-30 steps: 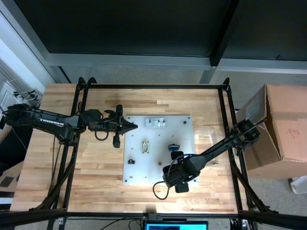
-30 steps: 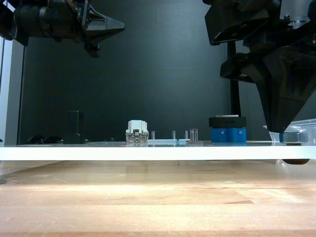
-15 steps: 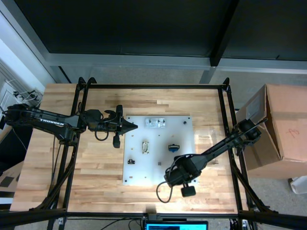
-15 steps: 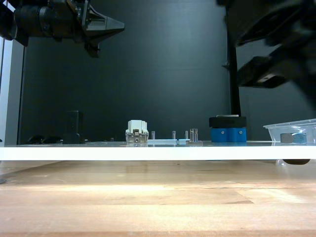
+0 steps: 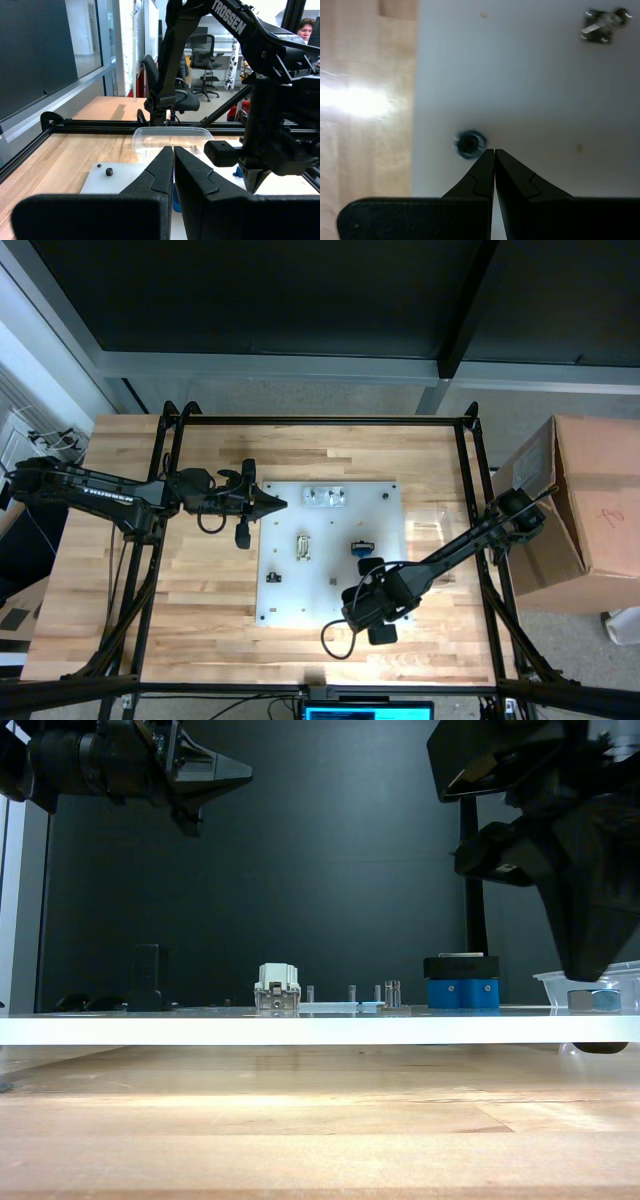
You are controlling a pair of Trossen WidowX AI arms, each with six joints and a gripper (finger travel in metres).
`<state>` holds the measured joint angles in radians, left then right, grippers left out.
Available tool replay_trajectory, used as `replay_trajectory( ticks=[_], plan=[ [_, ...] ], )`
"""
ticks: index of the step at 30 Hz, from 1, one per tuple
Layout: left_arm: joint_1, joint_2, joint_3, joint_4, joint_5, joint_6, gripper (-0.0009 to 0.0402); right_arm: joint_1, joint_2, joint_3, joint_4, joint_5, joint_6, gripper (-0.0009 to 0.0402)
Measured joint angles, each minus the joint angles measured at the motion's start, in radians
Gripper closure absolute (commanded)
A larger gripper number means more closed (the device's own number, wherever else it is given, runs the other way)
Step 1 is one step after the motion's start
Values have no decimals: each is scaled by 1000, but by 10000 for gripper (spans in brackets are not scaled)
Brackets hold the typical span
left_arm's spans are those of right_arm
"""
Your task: Pick the M12 nut and place it on its threads and fasten
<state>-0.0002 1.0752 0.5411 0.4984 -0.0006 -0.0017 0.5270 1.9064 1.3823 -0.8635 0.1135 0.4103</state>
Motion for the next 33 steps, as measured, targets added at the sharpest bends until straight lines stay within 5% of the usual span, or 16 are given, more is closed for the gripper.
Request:
replay_trajectory(
  ticks=[5,10,19,29,33],
  plan=[
    [0,0,0,0,0,0,393,0,-2,-25,34,-10,3,393],
    [0,0,0,0,0,0,393,-2,-2,-26,21,-98,-4,393],
    [0,0,0,0,0,0,393,5,-2,-25,12,-158,-1,393],
    [0,0,0,0,0,0,393,4,-34,-25,6,-127,-1,394],
    [0,0,0,0,0,0,393,-8,-87,-25,-11,-32,-12,394]
  ],
)
